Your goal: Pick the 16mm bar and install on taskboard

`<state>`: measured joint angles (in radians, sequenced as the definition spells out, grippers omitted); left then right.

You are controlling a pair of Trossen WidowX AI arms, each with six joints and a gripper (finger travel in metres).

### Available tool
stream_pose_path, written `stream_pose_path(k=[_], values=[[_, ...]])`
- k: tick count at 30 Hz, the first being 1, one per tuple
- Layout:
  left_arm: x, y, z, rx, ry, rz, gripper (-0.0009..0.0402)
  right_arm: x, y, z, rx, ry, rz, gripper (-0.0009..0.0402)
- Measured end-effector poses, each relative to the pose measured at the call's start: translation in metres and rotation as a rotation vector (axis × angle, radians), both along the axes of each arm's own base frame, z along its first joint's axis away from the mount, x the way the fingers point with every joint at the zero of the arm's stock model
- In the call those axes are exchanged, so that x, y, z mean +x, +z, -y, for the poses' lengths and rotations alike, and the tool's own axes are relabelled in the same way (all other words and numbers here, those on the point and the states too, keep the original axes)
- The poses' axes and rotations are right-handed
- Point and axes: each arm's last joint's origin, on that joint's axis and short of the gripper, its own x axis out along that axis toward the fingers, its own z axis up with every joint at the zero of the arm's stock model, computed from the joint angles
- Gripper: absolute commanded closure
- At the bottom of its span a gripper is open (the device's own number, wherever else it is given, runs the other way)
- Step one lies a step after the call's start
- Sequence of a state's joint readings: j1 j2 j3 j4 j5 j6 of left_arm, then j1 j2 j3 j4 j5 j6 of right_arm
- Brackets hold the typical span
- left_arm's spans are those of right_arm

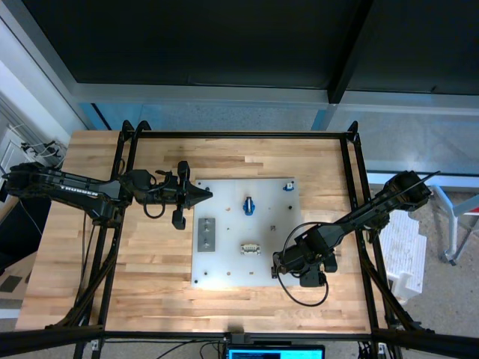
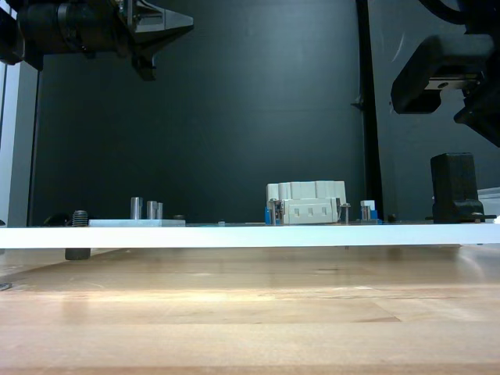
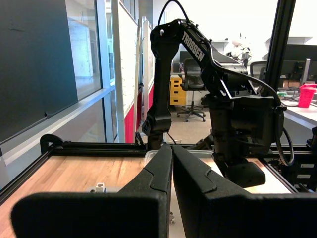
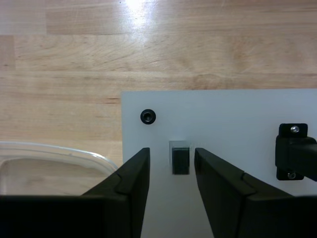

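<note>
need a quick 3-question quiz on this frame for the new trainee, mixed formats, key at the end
1. True or false: the left gripper, raised over the taskboard's far left corner, is open.
2. The right gripper is open over the board's near right part. In the right wrist view, what shows between its fingers? A) blue part B) small dark-grey piece on the board C) silver connector
3. Name the see-through item beside the board's edge in that view.
Key: 1 false, its fingers are shut. 2 B. 3 clear plastic tray.
</note>
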<state>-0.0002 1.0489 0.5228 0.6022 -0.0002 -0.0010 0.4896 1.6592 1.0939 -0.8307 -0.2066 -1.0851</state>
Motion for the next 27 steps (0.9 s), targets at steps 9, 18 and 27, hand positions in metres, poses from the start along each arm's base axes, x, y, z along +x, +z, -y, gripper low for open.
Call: stream_pose_path(k=[9, 18, 27], values=[[0.000, 0.000, 0.000, 0.000, 0.000, 0.000, 0.0393, -0.001, 0.014, 0.002, -0.020, -0.007, 0.038, 0.0244], [0.000, 0.000, 0.000, 0.000, 0.000, 0.000, 0.0393, -0.003, 0.036, 0.005, -0.065, -0.021, 0.072, 0.0248], [0.000, 0.000, 0.000, 0.000, 0.000, 0.000, 0.0393, -0.003, 0.043, 0.006, -0.066, -0.037, 0.082, 0.0249]])
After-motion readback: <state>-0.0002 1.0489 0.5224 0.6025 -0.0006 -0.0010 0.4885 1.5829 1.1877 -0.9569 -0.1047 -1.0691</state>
